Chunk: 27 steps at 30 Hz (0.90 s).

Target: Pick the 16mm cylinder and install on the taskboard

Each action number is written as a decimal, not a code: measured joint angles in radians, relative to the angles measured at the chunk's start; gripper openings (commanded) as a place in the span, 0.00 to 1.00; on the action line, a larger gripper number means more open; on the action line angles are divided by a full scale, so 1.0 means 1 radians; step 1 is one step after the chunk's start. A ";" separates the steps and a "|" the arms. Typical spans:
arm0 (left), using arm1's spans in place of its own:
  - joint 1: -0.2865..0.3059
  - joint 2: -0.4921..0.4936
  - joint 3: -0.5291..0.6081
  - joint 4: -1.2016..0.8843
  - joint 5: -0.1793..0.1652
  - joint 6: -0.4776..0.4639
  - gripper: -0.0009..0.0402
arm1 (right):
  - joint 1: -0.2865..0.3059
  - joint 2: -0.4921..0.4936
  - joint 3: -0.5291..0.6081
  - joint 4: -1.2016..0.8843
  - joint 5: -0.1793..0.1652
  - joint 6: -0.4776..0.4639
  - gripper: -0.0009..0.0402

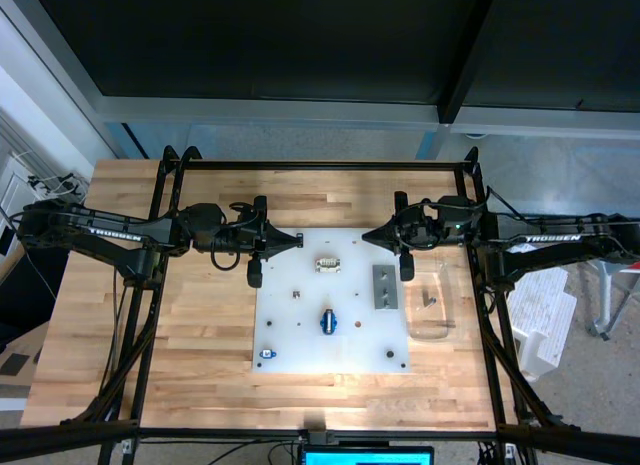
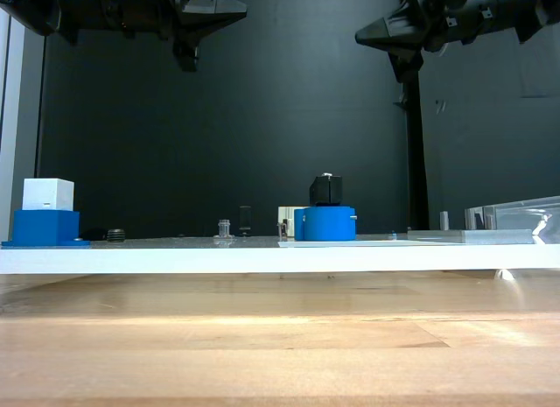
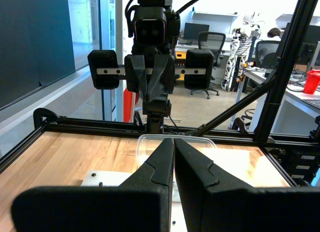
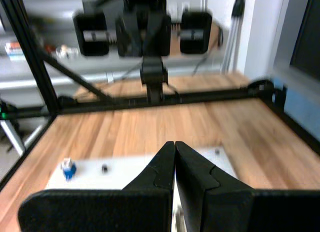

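Both arms reach inward from the tabletop's [image 1: 180,315] edges and hang high over the far edge of the taskboard [image 1: 350,350], tips aimed at each other. The left hand [image 1: 298,241] has its fingers pressed together with nothing between them, and the right hand [image 1: 366,238] is the same: pads meeting, empty. That raised, level pose reads as a rest posture. It keeps both arms well clear of everything standing on the board, so neither has committed to the job.

The 16mm cylinder [image 1: 428,299] appears to be the small slim grey piece lying inside the clear tray [image 1: 447,295], just off the board's right edge and apart from it (it is tiny from above, so its exact lie is hard to tell). The tray seems to serve as a holding spot, keeping the rod from rolling away across the wood.

On the board, the grey metal block [image 1: 385,286] sits nearest the tray, with the blue round connector [image 1: 328,321] and the beige connector [image 1: 327,263] further toward the middle.

The right arm is the closer one, so it is the likelier to make the pick. It would first need to spread its fingers and tip downward over the tray.
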 measured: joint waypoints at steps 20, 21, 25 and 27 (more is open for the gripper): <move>0.000 0.000 0.000 0.000 0.000 0.000 0.02 | 0.067 0.000 0.219 -0.668 0.053 0.059 0.02; 0.000 0.000 0.000 0.000 0.000 0.000 0.02 | 0.073 0.000 0.224 -0.688 0.057 0.062 0.02; 0.000 0.000 0.000 0.000 0.000 0.000 0.02 | 0.096 0.000 0.241 -0.773 0.085 0.078 0.02; 0.000 0.000 0.000 0.000 0.000 0.000 0.02 | 0.108 0.000 0.253 -0.824 0.090 0.092 0.02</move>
